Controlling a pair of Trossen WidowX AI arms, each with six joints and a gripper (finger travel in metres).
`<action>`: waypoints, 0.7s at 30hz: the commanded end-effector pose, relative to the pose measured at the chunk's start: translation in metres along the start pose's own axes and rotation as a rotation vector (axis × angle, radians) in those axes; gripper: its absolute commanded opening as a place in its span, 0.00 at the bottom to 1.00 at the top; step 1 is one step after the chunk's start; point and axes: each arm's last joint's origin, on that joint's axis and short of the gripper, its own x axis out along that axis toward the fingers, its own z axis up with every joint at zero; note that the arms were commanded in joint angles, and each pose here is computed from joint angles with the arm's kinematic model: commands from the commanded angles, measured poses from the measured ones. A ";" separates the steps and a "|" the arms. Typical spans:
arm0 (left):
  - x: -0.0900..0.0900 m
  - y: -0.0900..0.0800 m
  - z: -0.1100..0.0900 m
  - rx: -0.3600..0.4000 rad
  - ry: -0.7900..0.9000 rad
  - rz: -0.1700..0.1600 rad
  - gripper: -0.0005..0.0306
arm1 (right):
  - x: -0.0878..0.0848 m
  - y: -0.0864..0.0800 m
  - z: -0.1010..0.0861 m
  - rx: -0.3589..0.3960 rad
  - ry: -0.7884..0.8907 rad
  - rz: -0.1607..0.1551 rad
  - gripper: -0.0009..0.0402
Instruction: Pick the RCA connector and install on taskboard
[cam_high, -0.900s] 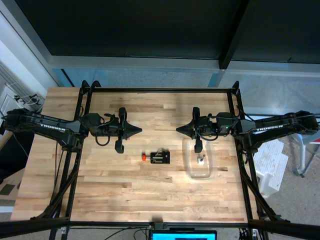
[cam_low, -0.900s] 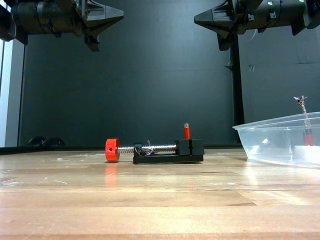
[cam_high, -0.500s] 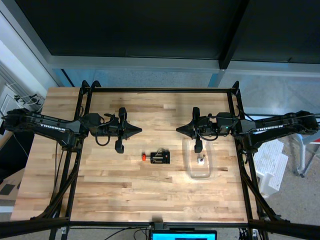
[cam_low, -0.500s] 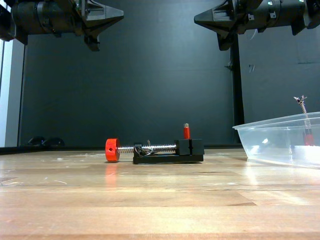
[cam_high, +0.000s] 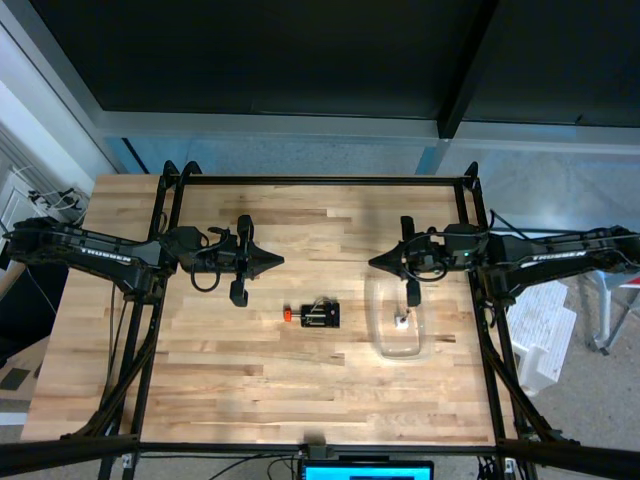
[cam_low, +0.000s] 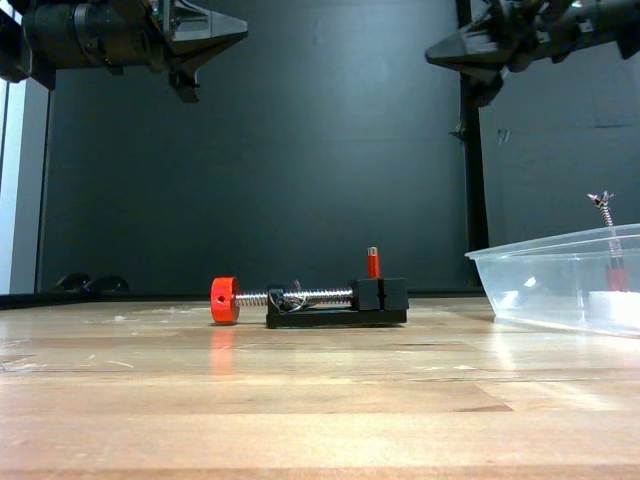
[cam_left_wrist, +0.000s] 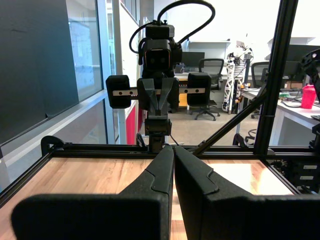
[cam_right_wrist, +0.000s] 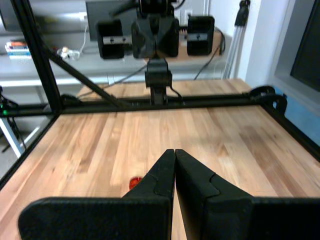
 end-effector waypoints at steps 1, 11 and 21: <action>0.000 0.000 0.000 0.000 0.000 0.000 0.02 | -0.010 0.000 -0.003 0.029 0.052 -0.003 0.02; 0.000 0.000 0.000 0.000 -0.001 0.000 0.02 | -0.033 0.000 0.000 0.018 0.333 -0.033 0.02; 0.000 0.000 0.000 0.000 0.000 0.000 0.02 | -0.059 0.001 0.005 0.017 0.605 -0.022 0.02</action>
